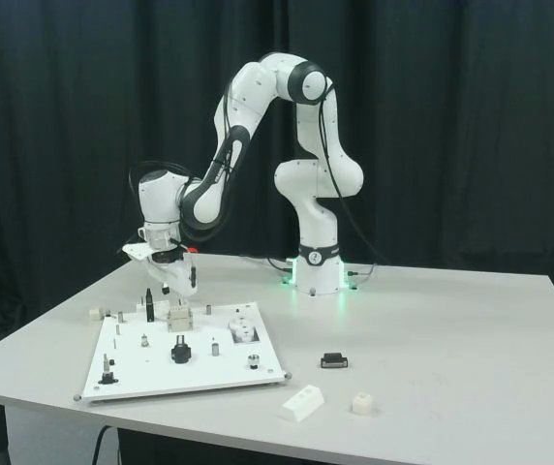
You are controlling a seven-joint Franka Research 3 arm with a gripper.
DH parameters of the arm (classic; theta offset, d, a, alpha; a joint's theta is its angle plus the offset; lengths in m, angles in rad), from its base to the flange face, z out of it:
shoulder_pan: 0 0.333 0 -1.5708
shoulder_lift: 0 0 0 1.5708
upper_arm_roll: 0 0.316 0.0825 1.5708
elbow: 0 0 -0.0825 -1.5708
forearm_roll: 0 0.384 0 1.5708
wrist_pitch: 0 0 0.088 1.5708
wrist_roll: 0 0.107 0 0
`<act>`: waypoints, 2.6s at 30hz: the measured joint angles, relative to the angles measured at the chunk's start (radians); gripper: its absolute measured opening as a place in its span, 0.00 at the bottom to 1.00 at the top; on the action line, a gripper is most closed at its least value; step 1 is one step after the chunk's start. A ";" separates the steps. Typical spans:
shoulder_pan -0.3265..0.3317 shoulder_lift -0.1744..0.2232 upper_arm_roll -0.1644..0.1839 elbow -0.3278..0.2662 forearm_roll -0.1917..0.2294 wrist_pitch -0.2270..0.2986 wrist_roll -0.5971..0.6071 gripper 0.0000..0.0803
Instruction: Pick square peg 2.
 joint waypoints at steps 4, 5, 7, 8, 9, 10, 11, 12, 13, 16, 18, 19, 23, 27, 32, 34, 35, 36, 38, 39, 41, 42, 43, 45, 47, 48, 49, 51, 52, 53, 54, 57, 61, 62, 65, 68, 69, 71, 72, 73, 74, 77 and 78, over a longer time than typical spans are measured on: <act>0.000 0.000 -0.001 0.003 0.000 0.000 0.000 1.00; 0.000 -0.001 -0.001 0.004 0.000 0.000 -0.001 1.00; 0.000 -0.003 -0.001 0.005 0.000 -0.001 -0.005 1.00; 0.000 -0.004 -0.002 0.006 -0.001 -0.003 -0.008 1.00; 0.000 -0.006 -0.003 0.006 -0.001 -0.005 -0.013 1.00; 0.000 -0.008 -0.004 0.007 -0.001 -0.008 -0.019 1.00; 0.000 -0.010 -0.005 0.007 -0.001 -0.010 -0.026 1.00; 0.000 -0.013 -0.007 0.008 -0.001 -0.013 -0.033 1.00; 0.000 -0.016 -0.009 0.009 -0.001 -0.017 -0.038 1.00; 0.000 -0.026 -0.017 0.012 -0.002 -0.031 -0.052 1.00; 0.000 -0.033 -0.022 0.016 -0.003 -0.040 -0.063 1.00; 0.000 -0.036 -0.024 0.018 -0.003 -0.047 -0.069 1.00; 0.000 -0.050 -0.033 0.027 -0.005 -0.070 -0.096 1.00; 0.000 -0.062 -0.041 0.035 -0.008 -0.088 -0.118 1.00; 0.000 -0.072 -0.048 0.044 -0.020 -0.108 -0.147 1.00; 0.000 -0.075 -0.050 0.046 -0.020 -0.112 -0.153 1.00; 0.000 -0.076 -0.051 0.047 -0.020 -0.113 -0.153 1.00; 0.000 -0.077 -0.053 0.048 -0.020 -0.114 -0.152 1.00; 0.000 -0.078 -0.057 0.049 -0.020 -0.114 -0.140 1.00; 0.000 -0.078 -0.059 0.049 -0.020 -0.114 -0.127 1.00; 0.000 -0.078 -0.064 0.052 -0.020 -0.114 -0.089 1.00; 0.000 -0.078 -0.067 0.053 -0.020 -0.114 -0.070 1.00; 0.000 -0.078 -0.069 0.055 -0.020 -0.114 -0.052 1.00; 0.000 -0.078 -0.075 0.058 -0.020 -0.114 -0.025 1.00; 0.000 -0.078 -0.082 0.062 -0.020 -0.114 -0.003 1.00; 0.000 -0.078 -0.085 0.064 -0.020 -0.114 0.009 1.00; 0.000 -0.078 -0.088 0.066 -0.020 -0.114 0.023 1.00; 0.000 -0.078 -0.095 0.070 -0.020 -0.114 0.052 1.00; 0.000 -0.078 -0.098 0.072 -0.020 -0.114 0.064 1.00; 0.000 -0.078 -0.100 0.073 -0.020 -0.114 0.073 1.00; 0.000 -0.078 -0.103 0.075 -0.020 -0.114 0.082 1.00; 0.000 -0.078 -0.108 0.079 -0.019 -0.114 0.105 1.00; -0.001 -0.081 -0.113 0.082 -0.015 -0.114 0.139 1.00; -0.001 -0.082 -0.115 0.082 -0.013 -0.114 0.149 1.00; -0.001 -0.084 -0.122 0.083 -0.010 -0.113 0.183 1.00; -0.004 -0.084 -0.129 0.083 -0.008 -0.108 0.205 1.00; -0.005 -0.084 -0.132 0.082 -0.008 -0.106 0.207 1.00; -0.009 -0.084 -0.137 0.081 -0.008 -0.101 0.207 1.00; -0.012 -0.084 -0.139 0.079 -0.007 -0.097 0.207 1.00; -0.015 -0.084 -0.141 0.077 -0.007 -0.092 0.207 1.00; -0.017 -0.083 -0.143 0.075 -0.006 -0.087 0.207 1.00; -0.028 -0.083 -0.145 0.065 -0.004 -0.066 0.207 1.00; -0.032 -0.082 -0.145 0.061 -0.004 -0.059 0.206 1.00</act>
